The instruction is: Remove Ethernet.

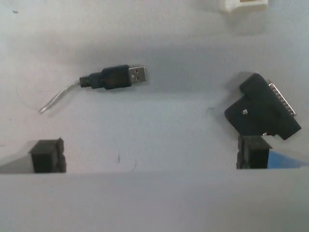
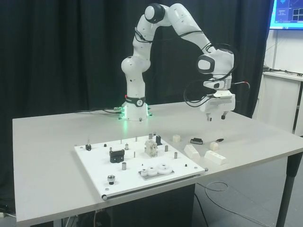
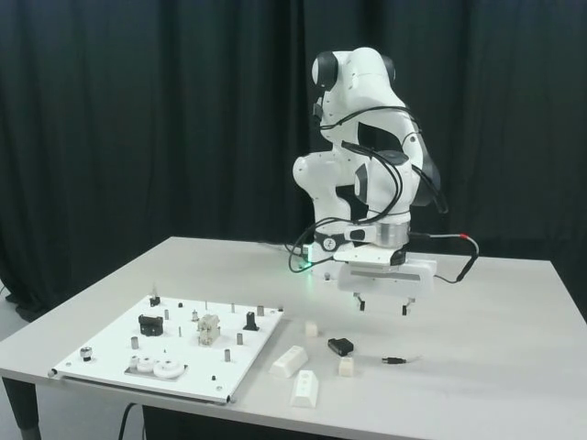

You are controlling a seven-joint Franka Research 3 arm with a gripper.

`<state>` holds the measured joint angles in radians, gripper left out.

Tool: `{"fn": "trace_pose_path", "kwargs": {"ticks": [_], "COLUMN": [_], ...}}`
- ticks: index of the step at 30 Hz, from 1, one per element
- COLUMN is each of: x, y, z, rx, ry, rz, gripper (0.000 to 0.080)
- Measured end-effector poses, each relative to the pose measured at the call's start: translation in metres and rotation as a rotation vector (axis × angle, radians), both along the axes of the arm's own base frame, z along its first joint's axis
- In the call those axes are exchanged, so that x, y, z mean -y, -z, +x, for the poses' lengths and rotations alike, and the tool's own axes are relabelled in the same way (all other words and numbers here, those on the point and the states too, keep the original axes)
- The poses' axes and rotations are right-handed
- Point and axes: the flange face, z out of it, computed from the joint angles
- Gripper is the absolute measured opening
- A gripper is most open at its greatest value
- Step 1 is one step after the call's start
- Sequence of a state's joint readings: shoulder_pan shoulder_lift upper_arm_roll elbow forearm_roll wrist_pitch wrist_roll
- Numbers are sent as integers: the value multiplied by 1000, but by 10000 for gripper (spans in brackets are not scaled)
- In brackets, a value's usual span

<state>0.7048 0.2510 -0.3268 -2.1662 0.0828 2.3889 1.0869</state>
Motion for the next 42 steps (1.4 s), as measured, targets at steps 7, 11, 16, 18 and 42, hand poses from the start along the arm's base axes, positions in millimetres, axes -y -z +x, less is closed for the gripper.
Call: {"fn": "trace_pose_path", "kwargs": {"ticks": [7, 11, 16, 18, 42], "x": [0, 1, 3, 3, 7], "y": [0, -1, -1, -2, -5], "z": [1, 2, 3, 3, 8], "rx": [5, 9, 13, 15, 28], "ry": [-2, 5, 12, 14, 29], "rz": [-6, -12, -16, -17, -19], "gripper": [796, 796, 800, 800, 800]}}
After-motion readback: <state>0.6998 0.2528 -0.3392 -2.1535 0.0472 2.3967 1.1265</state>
